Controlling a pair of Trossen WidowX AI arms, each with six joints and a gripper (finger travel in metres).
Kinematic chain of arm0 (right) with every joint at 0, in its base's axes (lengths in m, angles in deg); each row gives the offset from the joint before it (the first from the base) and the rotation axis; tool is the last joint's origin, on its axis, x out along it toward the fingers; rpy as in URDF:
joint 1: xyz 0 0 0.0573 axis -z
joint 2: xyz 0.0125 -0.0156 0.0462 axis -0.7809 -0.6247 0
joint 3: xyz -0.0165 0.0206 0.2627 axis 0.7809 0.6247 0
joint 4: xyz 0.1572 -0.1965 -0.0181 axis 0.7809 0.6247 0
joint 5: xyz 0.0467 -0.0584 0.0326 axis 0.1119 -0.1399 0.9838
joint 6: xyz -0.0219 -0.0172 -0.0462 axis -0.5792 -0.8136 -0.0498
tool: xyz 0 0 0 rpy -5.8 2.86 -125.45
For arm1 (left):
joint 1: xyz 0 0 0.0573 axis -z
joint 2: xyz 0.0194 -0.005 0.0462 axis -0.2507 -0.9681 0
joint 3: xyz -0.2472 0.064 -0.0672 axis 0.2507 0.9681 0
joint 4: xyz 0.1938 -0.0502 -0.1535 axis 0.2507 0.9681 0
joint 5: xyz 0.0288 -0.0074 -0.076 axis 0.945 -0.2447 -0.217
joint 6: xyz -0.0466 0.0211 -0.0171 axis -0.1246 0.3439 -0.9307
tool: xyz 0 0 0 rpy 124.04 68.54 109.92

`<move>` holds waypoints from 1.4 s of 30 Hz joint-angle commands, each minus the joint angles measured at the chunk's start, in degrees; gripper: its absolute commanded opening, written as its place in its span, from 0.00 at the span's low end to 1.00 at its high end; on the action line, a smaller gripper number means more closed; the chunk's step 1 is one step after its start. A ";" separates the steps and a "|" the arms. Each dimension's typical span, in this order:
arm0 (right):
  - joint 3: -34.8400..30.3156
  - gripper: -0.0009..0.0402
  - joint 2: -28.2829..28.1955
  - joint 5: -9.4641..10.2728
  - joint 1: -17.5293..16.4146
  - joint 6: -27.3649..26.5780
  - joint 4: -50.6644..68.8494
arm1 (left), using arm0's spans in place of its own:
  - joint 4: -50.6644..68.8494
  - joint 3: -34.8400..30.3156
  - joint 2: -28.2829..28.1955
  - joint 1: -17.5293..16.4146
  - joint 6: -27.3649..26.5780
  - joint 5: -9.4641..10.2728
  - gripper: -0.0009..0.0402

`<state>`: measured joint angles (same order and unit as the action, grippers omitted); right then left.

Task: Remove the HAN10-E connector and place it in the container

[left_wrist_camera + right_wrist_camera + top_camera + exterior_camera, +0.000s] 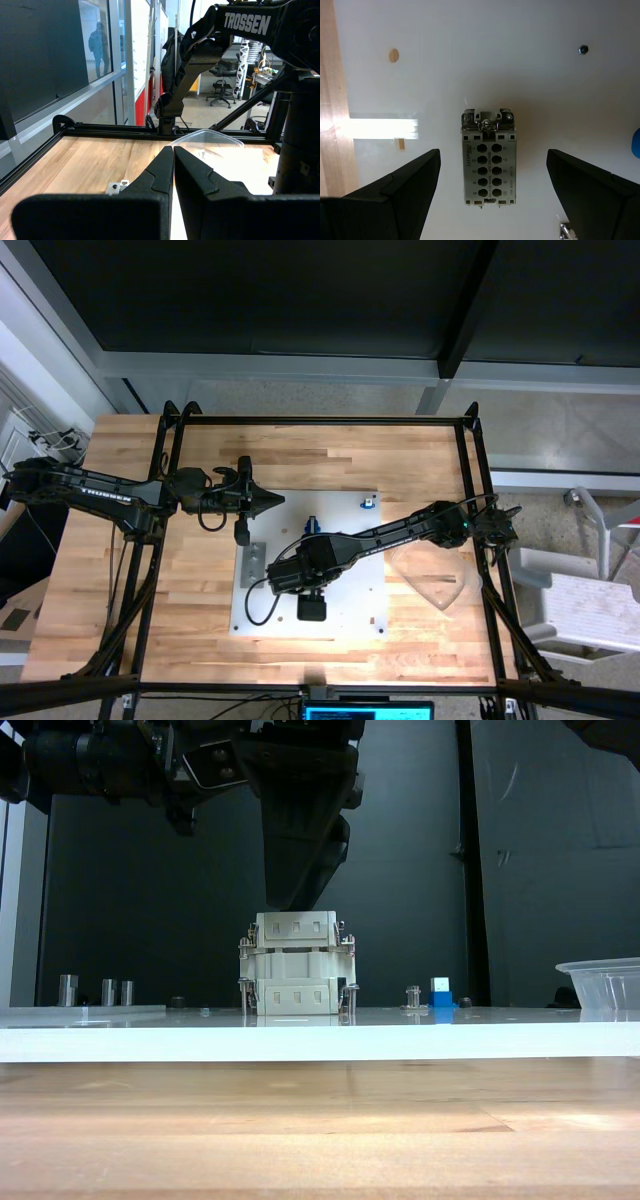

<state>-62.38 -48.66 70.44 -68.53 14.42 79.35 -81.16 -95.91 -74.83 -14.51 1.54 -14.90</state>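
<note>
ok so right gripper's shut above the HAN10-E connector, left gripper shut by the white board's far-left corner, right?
No: the right gripper is open above the HAN10-E connector, fingers spread either side, per the right wrist view. The left gripper is shut by the white board's far-left corner.

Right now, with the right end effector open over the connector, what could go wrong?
1. The right end effector hangs open above the connector, which sits stacked on a base; closing too low may clamp both, so it won't lift.
2. The left end effector, shut, is parked near the right arm; lifting toward the container could brush it.
</note>
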 commanded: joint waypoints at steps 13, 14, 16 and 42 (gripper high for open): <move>0.07 0.75 -1.88 0.20 -0.09 -1.49 -0.09 | 0.00 -0.02 -0.02 -0.02 0.00 -0.02 0.02; 0.15 0.75 -1.88 0.20 -0.09 -1.53 -0.04 | 0.00 -0.02 -0.02 0.00 0.00 -0.02 0.02; 0.15 0.75 -1.88 0.17 -0.09 -1.75 0.02 | 0.00 -0.02 -0.02 -0.02 0.00 -0.02 0.02; 0.15 0.29 -1.88 0.24 -0.09 -2.78 0.39 | 0.00 -0.02 -0.02 -0.02 0.00 -0.02 0.02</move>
<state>-62.22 -50.61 70.68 -68.62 11.67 79.70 -81.16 -95.91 -74.83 -14.51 1.52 -14.92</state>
